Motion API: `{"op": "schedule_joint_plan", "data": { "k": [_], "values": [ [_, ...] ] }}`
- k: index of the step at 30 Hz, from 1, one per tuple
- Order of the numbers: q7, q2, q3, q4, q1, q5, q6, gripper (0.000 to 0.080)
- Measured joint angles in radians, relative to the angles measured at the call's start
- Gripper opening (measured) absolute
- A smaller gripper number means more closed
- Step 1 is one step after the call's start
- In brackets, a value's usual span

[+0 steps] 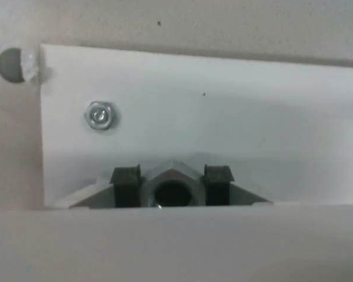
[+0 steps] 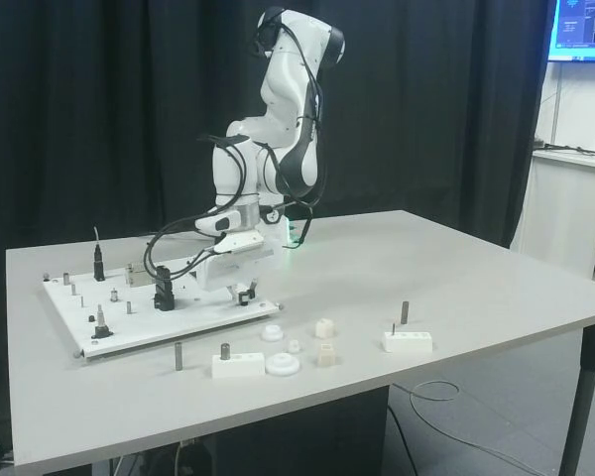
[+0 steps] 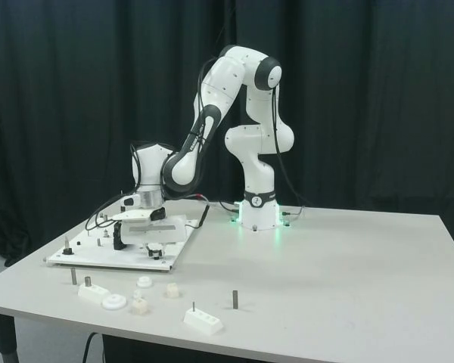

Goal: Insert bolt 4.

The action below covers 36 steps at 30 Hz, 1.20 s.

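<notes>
Gripper is clamped on bolt 4: in the wrist view the two black fingertips sit flat against opposite faces of a hex head, socket bore facing the cam. So the bolt's in hand, low over the white board, near the board's edge closest to the robot base. A small hex nut is fixed in the board close to one corner; a grey foot sits on the desk just off that corner.

Handling, my read: steel bolt, stiff, light, smooth faces, so it could twist if held on corners. Grip across the flats, as it is now, w/ shank pointing down along the tool axis. Shank and target hole aren't visible, so can't tell how well it's lined up.

Loose white blocks and pegs lie nr the desk's front edge.
</notes>
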Motion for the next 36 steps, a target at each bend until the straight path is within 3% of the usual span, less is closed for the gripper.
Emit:
{"op": "schedule_joint_plan", "data": {
  "k": [18,36],
  "values": [
    [0.227,-0.001,0.002,-0.003,0.000,0.003,0.010,0.0229],
    [0.486,-0.008,0.003,-0.023,0.014,0.008,0.056,0.0229]
  ]
}}
